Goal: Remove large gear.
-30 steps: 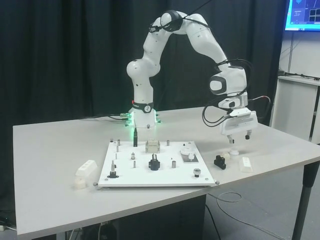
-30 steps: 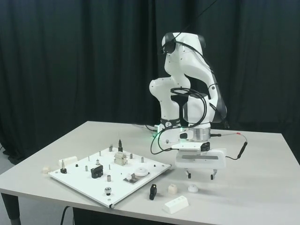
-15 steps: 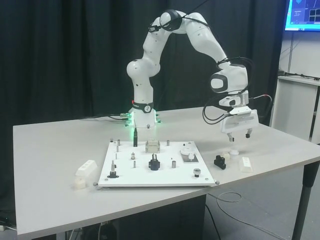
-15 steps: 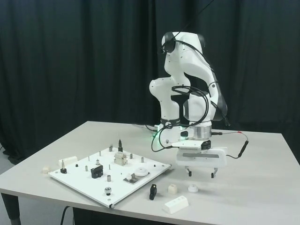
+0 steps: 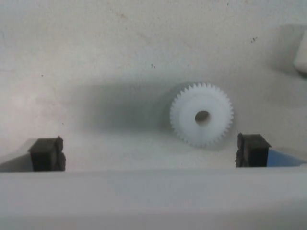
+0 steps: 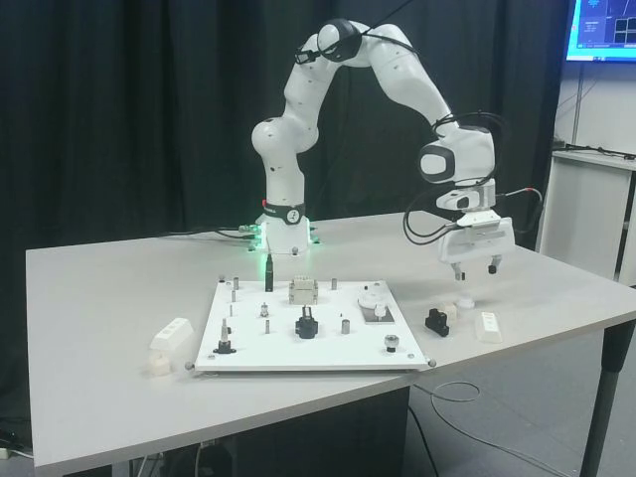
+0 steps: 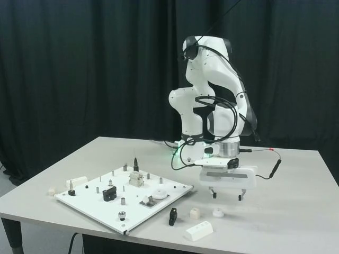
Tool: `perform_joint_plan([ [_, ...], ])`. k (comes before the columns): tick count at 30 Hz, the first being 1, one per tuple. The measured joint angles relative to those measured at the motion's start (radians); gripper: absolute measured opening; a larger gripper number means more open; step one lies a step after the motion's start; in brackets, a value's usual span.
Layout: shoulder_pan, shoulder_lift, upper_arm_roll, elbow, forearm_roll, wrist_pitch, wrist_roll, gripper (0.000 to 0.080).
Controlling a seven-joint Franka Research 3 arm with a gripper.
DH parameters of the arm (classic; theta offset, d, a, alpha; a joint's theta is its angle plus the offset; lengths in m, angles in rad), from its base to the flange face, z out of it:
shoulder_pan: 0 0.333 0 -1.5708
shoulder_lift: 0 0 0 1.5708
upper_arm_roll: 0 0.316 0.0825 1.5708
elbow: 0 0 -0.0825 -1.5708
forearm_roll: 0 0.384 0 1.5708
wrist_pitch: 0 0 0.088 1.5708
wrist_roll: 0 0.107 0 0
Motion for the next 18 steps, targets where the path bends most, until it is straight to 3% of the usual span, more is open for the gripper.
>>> perform_joint_plan([
  [7,-0.001,-0.005,-0.017,0.001,-0.019,-0.023,0.03,0.08],
  [18,-0.009,-0.035,-0.086,-0.006,-0.088,-0.119,0.074,0.08],
])
